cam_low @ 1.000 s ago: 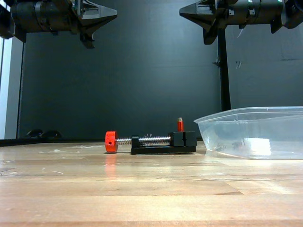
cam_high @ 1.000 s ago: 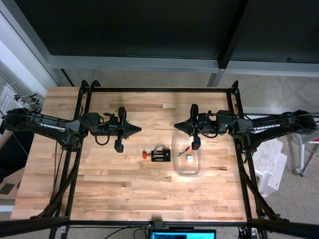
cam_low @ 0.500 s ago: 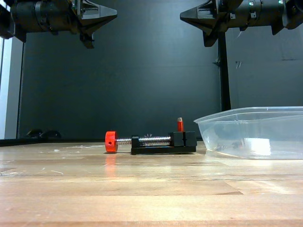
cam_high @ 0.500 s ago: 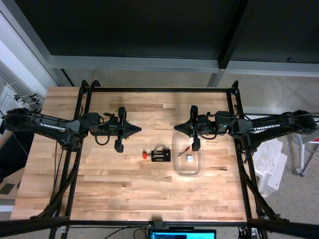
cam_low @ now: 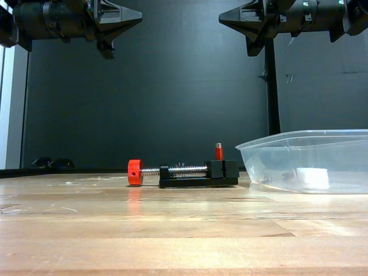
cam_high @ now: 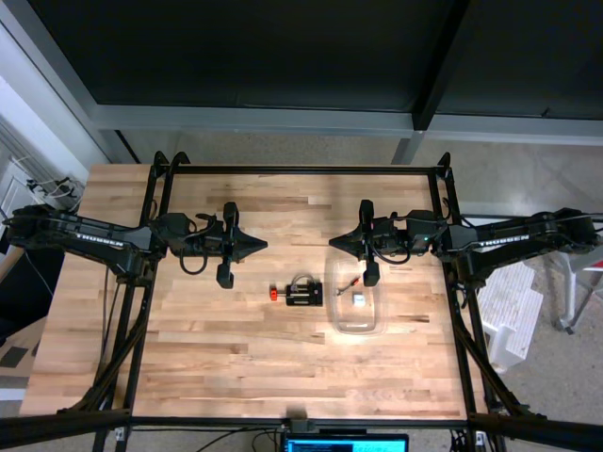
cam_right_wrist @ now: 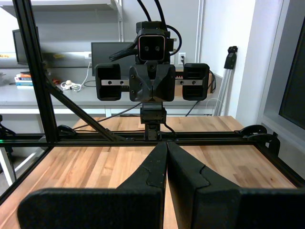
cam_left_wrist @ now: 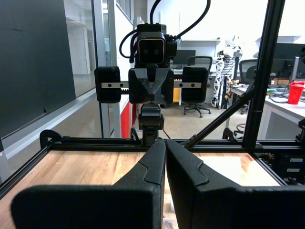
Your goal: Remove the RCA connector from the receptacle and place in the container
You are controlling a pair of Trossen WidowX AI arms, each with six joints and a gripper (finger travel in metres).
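The receptacle (cam_high: 303,294) is a black block with a silvery loop and a round red cap (cam_low: 134,172), lying mid-table. A short red stub with a silvery tip (cam_low: 218,151) stands on its right end. To its right sits the clear container (cam_high: 377,315). Inside it, a thin red piece with a dark end, the RCA connector (cam_high: 350,281), lies near the far left side, beside a white cube (cam_high: 359,298). My left gripper (cam_high: 264,245) hovers high, left of and behind the block, and is shut and empty. My right gripper (cam_high: 332,242) is also shut and empty, high behind the container.
A black frame rail (cam_high: 301,170) runs along the table's far edge, with side rails beside each arm. In each wrist view the other arm's gripper faces mine across the table (cam_left_wrist: 152,88) (cam_right_wrist: 152,88). Bare wood lies in front of the block and container.
The right gripper shifted very slightly in the low view. The block, container and left arm have not moved.
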